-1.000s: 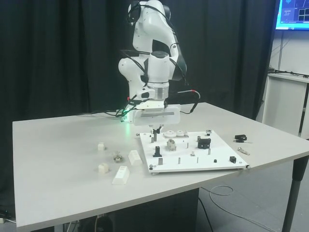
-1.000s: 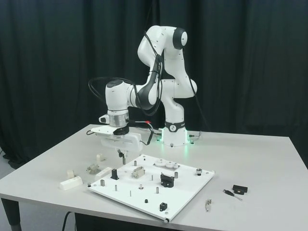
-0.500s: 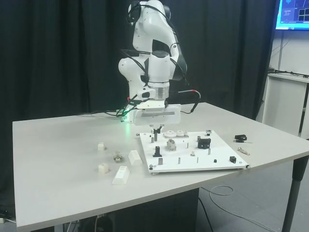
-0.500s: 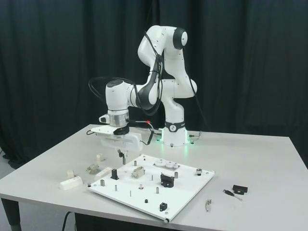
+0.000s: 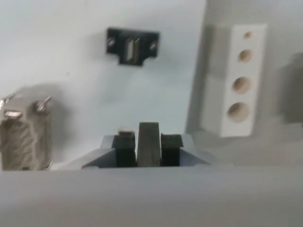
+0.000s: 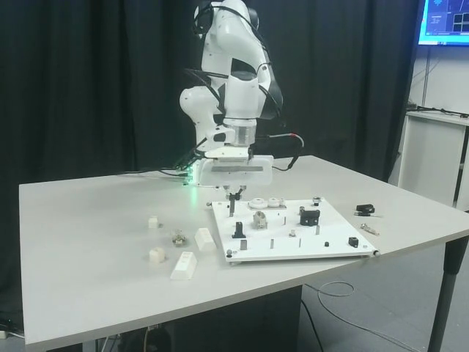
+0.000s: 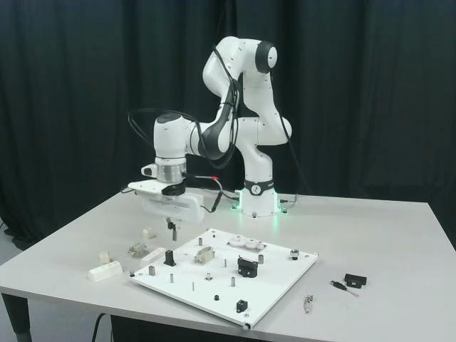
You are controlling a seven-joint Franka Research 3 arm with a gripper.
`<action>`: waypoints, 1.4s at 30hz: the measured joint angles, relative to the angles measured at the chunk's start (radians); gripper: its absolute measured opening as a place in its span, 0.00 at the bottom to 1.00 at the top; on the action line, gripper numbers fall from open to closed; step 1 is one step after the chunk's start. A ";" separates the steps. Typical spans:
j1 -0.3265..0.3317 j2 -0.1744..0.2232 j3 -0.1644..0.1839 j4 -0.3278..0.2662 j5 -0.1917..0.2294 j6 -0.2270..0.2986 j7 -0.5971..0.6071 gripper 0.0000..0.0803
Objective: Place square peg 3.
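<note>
My gripper [image 5: 148,143] is shut on a slim grey square peg [image 5: 148,153] that stands upright between the two black fingers [image 5: 125,149]. In the room views the gripper [image 6: 233,192] [image 7: 171,223] hangs a little above the rear left corner of the white board [image 6: 293,251] [image 7: 274,293], and the peg [image 6: 232,203] [image 7: 173,232] points straight down. Below it on the board sit a black bracket [image 5: 132,45] [image 6: 239,229] [image 7: 169,257] and a grey connector [image 5: 23,137] [image 6: 259,218] [image 7: 204,255].
A white block with several holes [image 5: 239,80] [image 6: 204,238] lies just off the board's left edge. A longer white block [image 6: 185,265] [image 7: 105,271] and small white pieces [image 6: 153,221] lie further left. A black tool [image 6: 365,210] [image 7: 354,279] rests on the table to the right.
The gripper has risen and shifted slightly toward the board's left edge, still holding the peg. Nothing on the board or table has moved.
</note>
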 joint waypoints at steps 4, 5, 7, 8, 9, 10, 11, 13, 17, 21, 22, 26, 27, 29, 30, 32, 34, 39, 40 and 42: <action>-0.001 0.001 -0.015 0.012 -0.024 0.020 0.014 0.14; -0.001 0.003 -0.019 0.015 -0.029 0.028 0.019 0.14; -0.002 0.006 -0.028 0.019 -0.033 0.045 0.031 0.14; -0.002 0.008 -0.032 0.021 -0.035 0.054 0.036 0.14; -0.003 0.011 -0.036 0.024 -0.037 0.064 0.038 0.14; -0.004 0.014 -0.041 0.027 -0.038 0.075 0.039 0.14; -0.005 0.018 -0.045 0.031 -0.038 0.085 0.039 0.14; -0.005 0.028 -0.055 0.039 -0.038 0.106 0.039 0.14; -0.008 0.055 -0.074 0.063 -0.038 0.151 0.039 0.14; -0.012 0.087 -0.090 0.092 -0.038 0.183 0.039 0.14; -0.015 0.096 -0.092 0.100 -0.038 0.190 0.040 0.14; -0.028 0.134 -0.097 0.136 -0.035 0.213 0.060 0.14; -0.032 0.144 -0.097 0.146 -0.033 0.216 0.070 0.14; -0.041 0.164 -0.097 0.165 -0.025 0.222 0.090 0.14; -0.045 0.175 -0.097 0.175 -0.020 0.222 0.101 0.14; -0.053 0.195 -0.097 0.194 -0.005 0.223 0.126 0.14; -0.061 0.214 -0.096 0.213 0.014 0.222 0.144 0.14; -0.075 0.257 -0.096 0.250 0.073 0.221 0.156 0.14; -0.077 0.263 -0.096 0.255 0.087 0.221 0.160 0.14; -0.082 0.276 -0.095 0.265 0.113 0.221 0.163 0.14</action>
